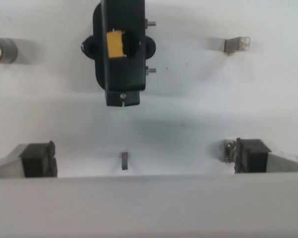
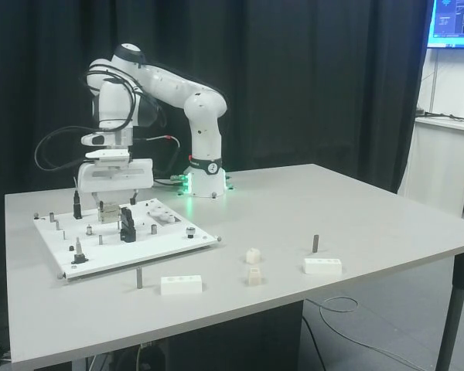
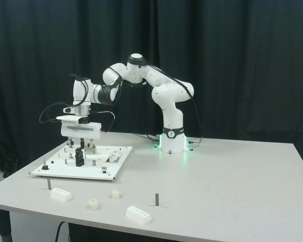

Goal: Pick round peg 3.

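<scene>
My gripper (image 1: 144,157) is open, its two black fingertips (image 1: 38,159) spread wide over the white board (image 1: 198,99). A small grey upright peg (image 1: 124,160) stands on the board between them, a little nearer one finger and touching neither. Just beyond it sits a black fixture (image 1: 120,49). In the room views the gripper (image 2: 104,202) (image 3: 82,143) hangs low over the middle of the board (image 2: 158,243) (image 3: 55,171), beside the black fixture (image 2: 127,224) (image 3: 79,156). I cannot tell which peg is number 3.
A grey metal cylinder (image 1: 1,49) and a small metal block (image 1: 237,44) stand on the board. On the table in front lie white blocks (image 2: 181,284) (image 2: 322,266), two small white pieces (image 2: 253,255), and loose grey pegs (image 2: 315,243) (image 2: 138,277).
</scene>
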Robot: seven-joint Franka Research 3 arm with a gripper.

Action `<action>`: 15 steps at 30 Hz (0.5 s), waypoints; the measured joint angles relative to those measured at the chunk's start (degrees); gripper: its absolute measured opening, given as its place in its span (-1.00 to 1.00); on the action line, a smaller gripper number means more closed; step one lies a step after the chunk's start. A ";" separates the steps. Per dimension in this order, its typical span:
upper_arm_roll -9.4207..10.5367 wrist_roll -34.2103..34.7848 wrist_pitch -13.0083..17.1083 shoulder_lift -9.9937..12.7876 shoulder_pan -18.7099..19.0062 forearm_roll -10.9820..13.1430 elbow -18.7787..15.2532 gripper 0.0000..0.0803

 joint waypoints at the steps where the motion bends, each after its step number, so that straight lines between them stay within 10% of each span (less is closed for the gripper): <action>1: 0.14 0.00 -0.01 0.00 0.03 0.03 0.00 0.99; 15: 2.61 1.01 -0.87 0.00 0.85 0.52 0.14 0.99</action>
